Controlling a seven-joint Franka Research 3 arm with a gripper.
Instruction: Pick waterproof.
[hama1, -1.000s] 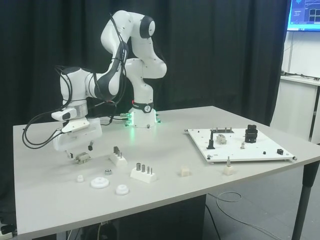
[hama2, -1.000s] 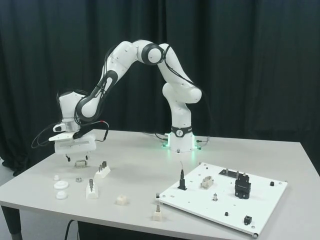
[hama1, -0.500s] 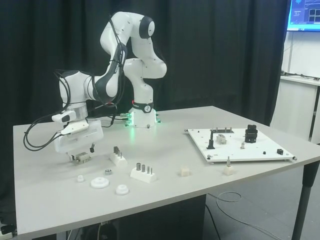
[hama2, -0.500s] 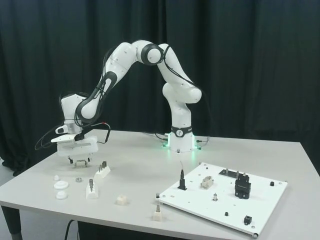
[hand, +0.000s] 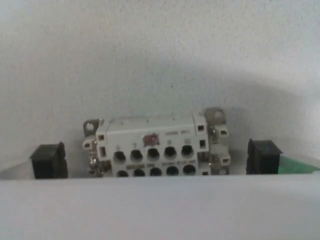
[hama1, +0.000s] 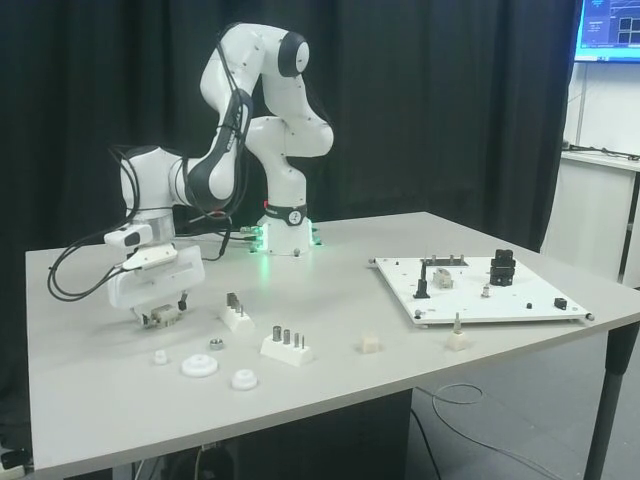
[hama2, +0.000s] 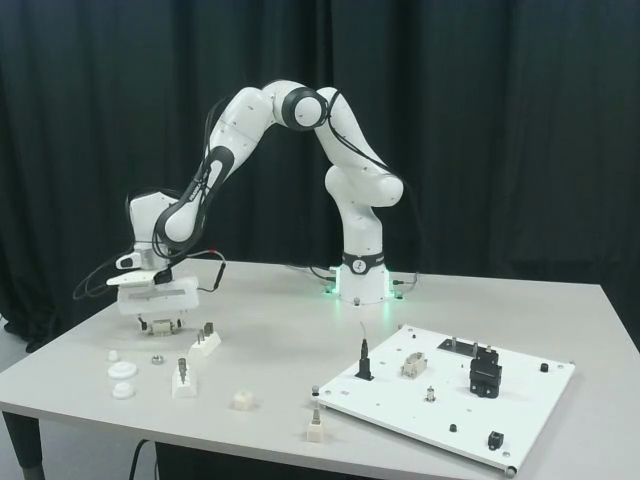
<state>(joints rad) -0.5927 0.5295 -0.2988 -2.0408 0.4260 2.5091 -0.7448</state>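
The gripper (hand: 155, 160) sits low over the grey table (hama1: 330, 300) with its two black fingertips (hand: 49, 161) standing apart, one on either side of the waterproof connector (hand: 157, 147); neither pad touches the part, so the hand is released and holds nothing. To do this step well, I judge that the fingers should go down until the pads are level with the middle of the connector's body, stay centred so both pads meet its short ends together, and only then close. A grip taken on the metal ears at the ends could let the part twist, and closing off centre would likely push it across the table instead of catching it. The lift should be straight up, since the small white block with pins (hama1: 236, 313) stands near it on the side towards the white assembly board (hama1: 480, 290). In the wrist view the connector is a white, box-shaped body lying flat on the table, with two rows of round dark sockets on its face, a small printed mark above them and grey metal brackets with holes at each end. In the first room view it (hama1: 160, 316) lies just under the wrist, near the table's far side from the board; in the second room view it (hama2: 158, 325) lies beneath the white hand, close to the white gears (hama2: 123, 372).
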